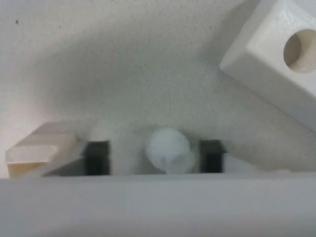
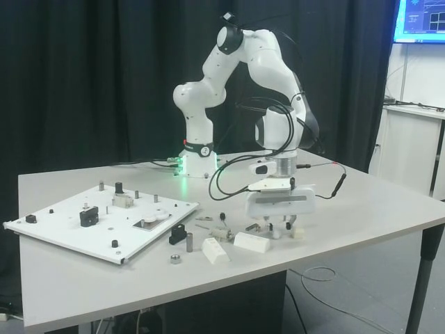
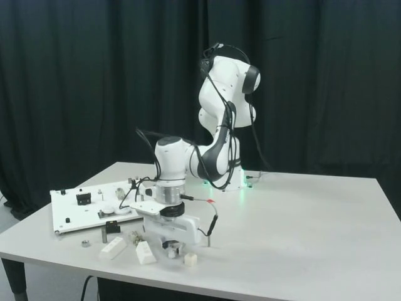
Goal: Place small gear.
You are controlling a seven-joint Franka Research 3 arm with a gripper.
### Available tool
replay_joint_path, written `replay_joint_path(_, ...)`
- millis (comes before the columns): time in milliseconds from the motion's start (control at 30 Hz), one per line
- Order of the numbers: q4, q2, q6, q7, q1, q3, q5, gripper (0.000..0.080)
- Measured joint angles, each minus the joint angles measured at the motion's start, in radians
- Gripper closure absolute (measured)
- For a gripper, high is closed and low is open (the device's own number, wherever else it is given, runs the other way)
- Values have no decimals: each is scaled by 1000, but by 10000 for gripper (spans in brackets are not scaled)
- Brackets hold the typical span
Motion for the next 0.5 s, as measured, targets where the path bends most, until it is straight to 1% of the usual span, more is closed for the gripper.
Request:
replay_joint_path(133, 2, 0, 0, 1, -3, 0, 0, 461)
replay_joint_path(167, 3, 0, 0, 1, -4, 0, 0, 139)
replay_joint_path(333, 8, -1, -2, 1, -8, 0, -4, 139)
replay_joint_path(367, 9, -1, -3, 1, -9, 0, -5, 29)
replay_joint_path(500, 14, -2, -10, 1, -12, -1, -7, 29)
